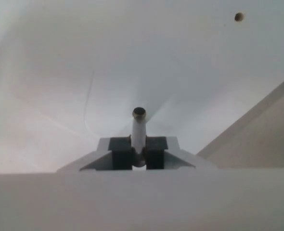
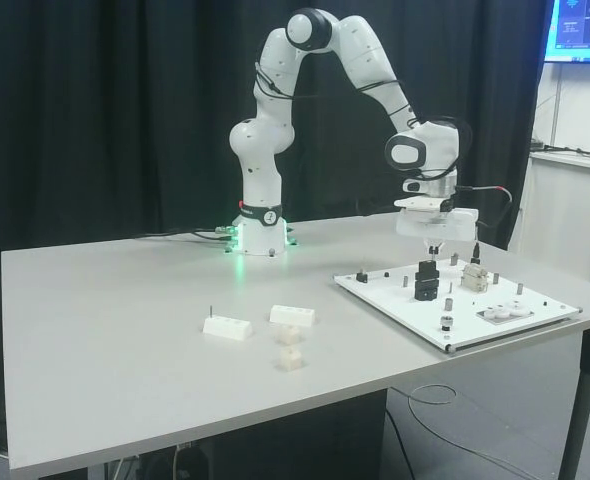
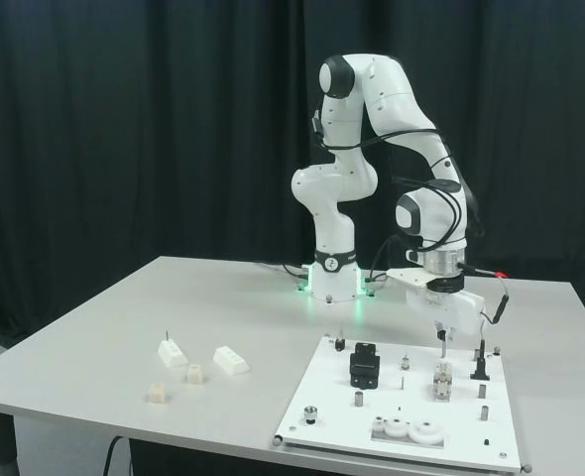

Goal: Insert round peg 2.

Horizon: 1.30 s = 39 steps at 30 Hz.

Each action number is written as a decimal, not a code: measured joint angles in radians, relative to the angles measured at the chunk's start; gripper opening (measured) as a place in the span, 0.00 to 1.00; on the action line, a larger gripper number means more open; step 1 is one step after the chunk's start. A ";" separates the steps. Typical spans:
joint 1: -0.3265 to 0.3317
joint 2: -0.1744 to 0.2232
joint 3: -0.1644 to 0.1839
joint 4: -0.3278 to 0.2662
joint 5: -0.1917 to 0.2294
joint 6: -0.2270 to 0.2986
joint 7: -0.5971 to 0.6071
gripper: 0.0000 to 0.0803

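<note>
In the wrist view my gripper [image 1: 138,154] is shut on a thin grey round peg [image 1: 138,129], which sticks out past the black finger pads [image 1: 121,153] towards the white board [image 1: 132,57] below. A small round hole [image 1: 238,17] shows in the board some way from the peg tip. From the room views the gripper [image 2: 433,240] [image 3: 441,335] hangs a little above the far part of the board [image 2: 385,295] [image 3: 322,397], the peg [image 3: 441,348] upright and not touching it.
On the board stand a black block [image 2: 427,280] [image 3: 365,365], several small posts and white gears [image 2: 505,311] [image 3: 411,431]. White blocks [image 2: 227,327] [image 3: 231,360] lie on the grey table beside the board. The arm's base [image 2: 260,225] is behind.
</note>
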 joint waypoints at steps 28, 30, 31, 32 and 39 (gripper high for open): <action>0.000 0.000 -0.003 0.000 -0.053 0.003 0.024 0.07; 0.000 0.001 -0.003 0.000 -0.053 0.004 0.025 0.07; 0.000 0.001 -0.003 0.000 -0.053 0.005 0.026 0.07; 0.000 0.002 -0.003 0.000 -0.053 0.005 0.026 0.07; 0.000 0.010 -0.003 0.000 -0.054 0.013 0.026 0.07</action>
